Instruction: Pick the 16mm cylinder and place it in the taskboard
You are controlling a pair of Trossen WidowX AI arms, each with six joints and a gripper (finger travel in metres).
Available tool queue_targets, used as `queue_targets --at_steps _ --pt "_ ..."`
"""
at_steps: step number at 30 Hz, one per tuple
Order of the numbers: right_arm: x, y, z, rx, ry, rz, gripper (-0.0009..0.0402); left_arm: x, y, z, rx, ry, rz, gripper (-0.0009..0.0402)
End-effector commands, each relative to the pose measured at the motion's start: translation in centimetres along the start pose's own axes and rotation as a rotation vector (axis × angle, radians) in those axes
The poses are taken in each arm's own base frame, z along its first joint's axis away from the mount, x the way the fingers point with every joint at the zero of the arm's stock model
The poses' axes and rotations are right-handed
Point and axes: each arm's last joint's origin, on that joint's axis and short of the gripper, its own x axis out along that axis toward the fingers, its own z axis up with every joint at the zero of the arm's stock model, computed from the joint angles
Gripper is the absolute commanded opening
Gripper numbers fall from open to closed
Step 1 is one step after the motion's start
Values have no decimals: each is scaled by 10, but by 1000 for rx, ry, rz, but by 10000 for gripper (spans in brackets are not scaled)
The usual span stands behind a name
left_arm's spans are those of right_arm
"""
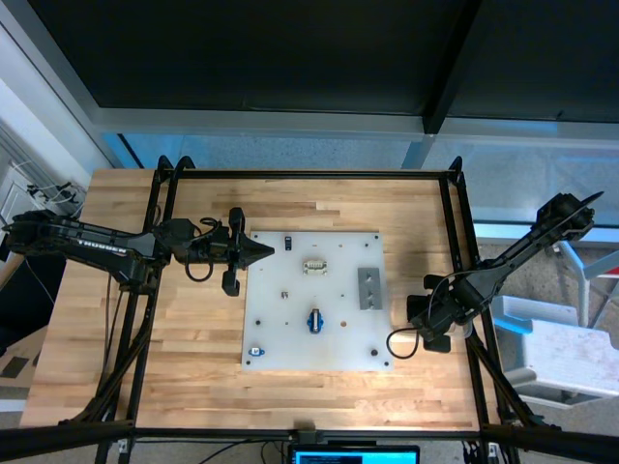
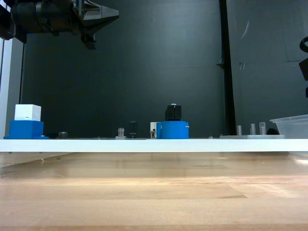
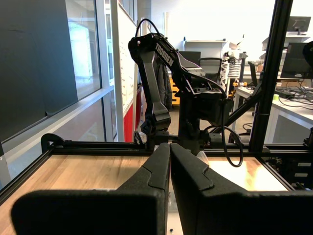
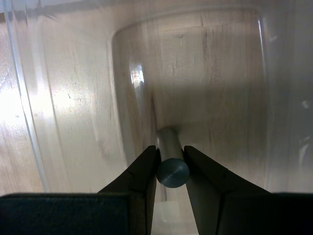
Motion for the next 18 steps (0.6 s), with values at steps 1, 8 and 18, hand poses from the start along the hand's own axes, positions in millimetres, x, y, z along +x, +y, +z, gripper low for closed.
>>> queue_targets --at_steps 1,8,18 --pt "0 0 0 -1 -1 1 7 0 0 0 0 0 0 0" --pt "-1 0 0 0 -6 6 9 0 0 0 0 0 0 0" --pt "-14 -1 0 -1 -5 6 9 0 0 0 0 0 0 0"
